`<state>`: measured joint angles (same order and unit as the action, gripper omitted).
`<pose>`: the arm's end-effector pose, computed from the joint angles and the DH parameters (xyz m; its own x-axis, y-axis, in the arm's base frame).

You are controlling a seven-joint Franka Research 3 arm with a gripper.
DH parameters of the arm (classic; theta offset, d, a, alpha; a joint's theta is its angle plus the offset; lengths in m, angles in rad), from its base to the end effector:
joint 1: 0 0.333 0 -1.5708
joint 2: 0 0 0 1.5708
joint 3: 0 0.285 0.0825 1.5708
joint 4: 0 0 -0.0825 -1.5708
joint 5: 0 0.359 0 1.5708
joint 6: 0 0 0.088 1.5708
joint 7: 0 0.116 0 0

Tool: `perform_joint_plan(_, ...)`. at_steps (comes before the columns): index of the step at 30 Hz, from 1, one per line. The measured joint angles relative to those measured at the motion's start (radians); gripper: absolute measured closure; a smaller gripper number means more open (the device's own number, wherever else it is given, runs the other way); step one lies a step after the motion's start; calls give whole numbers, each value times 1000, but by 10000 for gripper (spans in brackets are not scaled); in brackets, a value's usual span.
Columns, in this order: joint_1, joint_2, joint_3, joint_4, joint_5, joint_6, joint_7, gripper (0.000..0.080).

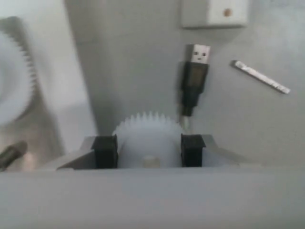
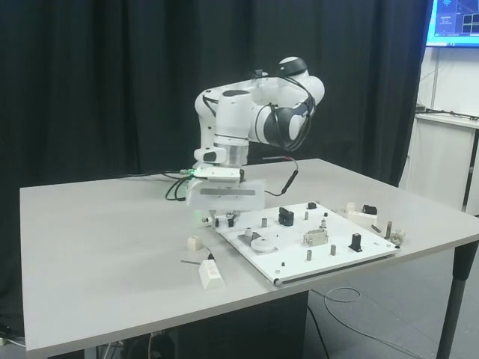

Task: Place medium gear.

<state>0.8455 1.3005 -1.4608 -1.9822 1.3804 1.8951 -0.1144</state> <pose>0.5252 -0.2163 0.2392 0.5441 -0.8304 0.1200 -0.8362 -0.5485 -0.0038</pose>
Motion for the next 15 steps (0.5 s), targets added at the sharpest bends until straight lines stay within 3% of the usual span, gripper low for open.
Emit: perform_joint_plan(15,-110,4,59,100,3,-1,-34,519)
